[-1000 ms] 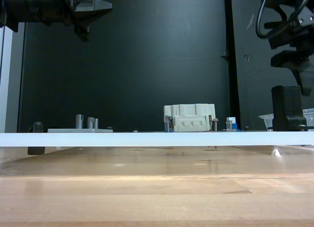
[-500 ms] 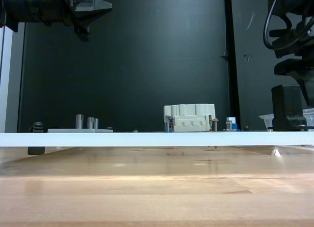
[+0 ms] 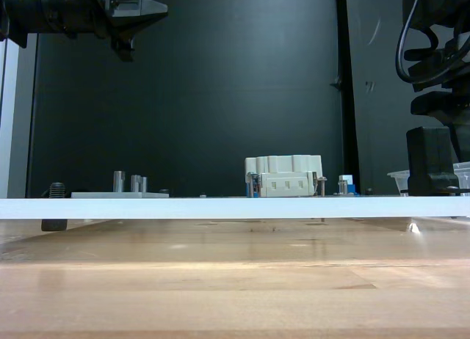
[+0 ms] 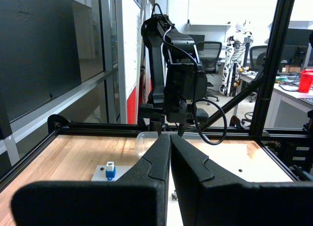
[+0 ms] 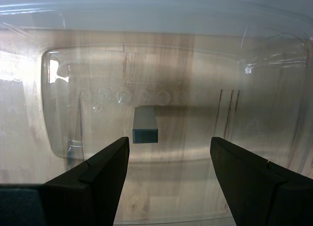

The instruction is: Pick the 16mm bar and install on taskboard

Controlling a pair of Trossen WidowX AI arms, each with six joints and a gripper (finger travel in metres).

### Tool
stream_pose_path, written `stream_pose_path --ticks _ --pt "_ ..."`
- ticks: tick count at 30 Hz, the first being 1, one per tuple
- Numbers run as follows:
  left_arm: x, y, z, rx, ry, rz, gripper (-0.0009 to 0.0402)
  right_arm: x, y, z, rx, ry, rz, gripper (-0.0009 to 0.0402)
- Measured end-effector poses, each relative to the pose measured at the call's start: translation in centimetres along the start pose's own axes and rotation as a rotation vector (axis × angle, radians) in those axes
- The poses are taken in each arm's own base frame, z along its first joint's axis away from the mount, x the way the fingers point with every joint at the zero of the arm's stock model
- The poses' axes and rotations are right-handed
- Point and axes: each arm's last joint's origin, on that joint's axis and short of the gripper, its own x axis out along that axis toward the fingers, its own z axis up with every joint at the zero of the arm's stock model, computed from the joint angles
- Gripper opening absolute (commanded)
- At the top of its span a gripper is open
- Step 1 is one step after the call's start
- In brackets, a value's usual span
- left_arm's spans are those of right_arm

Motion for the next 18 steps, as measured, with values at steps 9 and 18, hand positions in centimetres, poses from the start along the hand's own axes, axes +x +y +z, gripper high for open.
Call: stream_pose_path --ticks 9,18 --pt "-0.01 0.0 0.01 0.0 0.0 0.0 0.0 0.43 0.04 0.03 -0.006 -0.015 0.004 0.0211" --pt "0.0 0.0 0.0 0.0 0.0 0.0 0.0 0.58 0.02 -0.06 -0.004 -0.011 0.002 0.019"
